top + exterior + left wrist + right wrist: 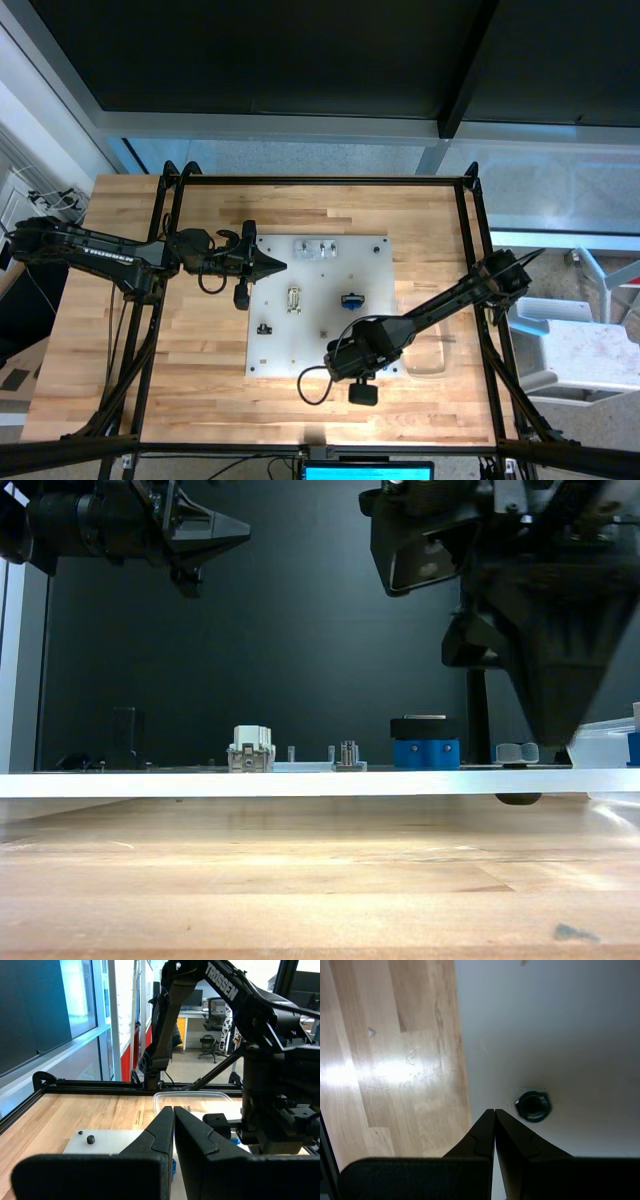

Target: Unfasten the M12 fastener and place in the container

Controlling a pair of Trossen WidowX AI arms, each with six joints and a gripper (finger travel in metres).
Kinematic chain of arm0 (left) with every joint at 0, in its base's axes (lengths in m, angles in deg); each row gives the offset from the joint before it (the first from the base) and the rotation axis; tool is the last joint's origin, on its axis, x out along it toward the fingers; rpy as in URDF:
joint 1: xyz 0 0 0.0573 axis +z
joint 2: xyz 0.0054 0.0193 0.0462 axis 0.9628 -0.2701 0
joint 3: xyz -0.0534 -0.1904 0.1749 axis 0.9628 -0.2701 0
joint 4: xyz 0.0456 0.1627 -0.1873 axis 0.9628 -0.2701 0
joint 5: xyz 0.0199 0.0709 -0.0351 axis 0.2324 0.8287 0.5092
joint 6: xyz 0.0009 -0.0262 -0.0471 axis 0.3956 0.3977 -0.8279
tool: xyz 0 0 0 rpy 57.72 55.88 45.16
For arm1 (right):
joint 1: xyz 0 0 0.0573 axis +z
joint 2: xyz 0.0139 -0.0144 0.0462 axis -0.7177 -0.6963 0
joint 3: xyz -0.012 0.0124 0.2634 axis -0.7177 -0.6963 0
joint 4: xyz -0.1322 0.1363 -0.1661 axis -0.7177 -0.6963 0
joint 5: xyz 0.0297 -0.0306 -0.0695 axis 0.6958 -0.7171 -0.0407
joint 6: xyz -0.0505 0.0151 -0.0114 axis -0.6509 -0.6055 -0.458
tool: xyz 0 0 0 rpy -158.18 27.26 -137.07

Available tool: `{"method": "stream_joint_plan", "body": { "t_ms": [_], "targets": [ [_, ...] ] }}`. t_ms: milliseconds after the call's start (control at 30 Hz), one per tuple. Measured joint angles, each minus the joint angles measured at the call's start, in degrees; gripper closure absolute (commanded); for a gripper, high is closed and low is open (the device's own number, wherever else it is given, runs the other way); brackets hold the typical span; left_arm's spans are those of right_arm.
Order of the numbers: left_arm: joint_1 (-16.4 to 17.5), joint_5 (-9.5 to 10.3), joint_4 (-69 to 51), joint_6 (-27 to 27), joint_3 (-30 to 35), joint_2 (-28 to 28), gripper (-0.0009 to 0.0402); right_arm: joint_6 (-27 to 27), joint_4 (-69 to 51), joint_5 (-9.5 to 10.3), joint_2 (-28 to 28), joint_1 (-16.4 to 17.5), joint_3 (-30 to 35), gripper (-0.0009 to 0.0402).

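The M12 nut is my concern, so working inward from the bench: the white board lies mid-bench and the clear container is just right of it. My left claw hangs pressed together over the board's far left edge. My right claw is pressed together on nothing above the near right part. The nut sits just beside those tips, apparently on its stud. I judge it stiff, light and slick, best pinched across opposite flats.

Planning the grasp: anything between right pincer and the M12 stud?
Nothing visible. The right pincer, shut and empty, hangs beside the stud, only bare white board between them. Can't tell if the nut is on it. Left pincer sits shut over the board's left edge.
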Motion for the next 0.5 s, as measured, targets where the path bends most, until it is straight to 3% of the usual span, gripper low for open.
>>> {"method": "stream_joint_plan", "body": {
  "t_ms": [200,300,500],
  "targets": [
    [0.00,0.00,0.02,0.02,0.00,0.00,0.0393,-0.26,-0.11,-0.74,-0.17,-0.15,-0.55,0.0393],
    [0.00,0.00,0.02,0.00,0.00,0.00,0.0393,-0.17,-0.52,-3.17,-0.13,0.02,-0.55,0.0393],
    [0.00,0.00,0.04,0.02,0.00,0.00,0.0393,-0.09,-0.81,-3.21,0.04,-0.07,-0.61,0.0393]
  ]
}}
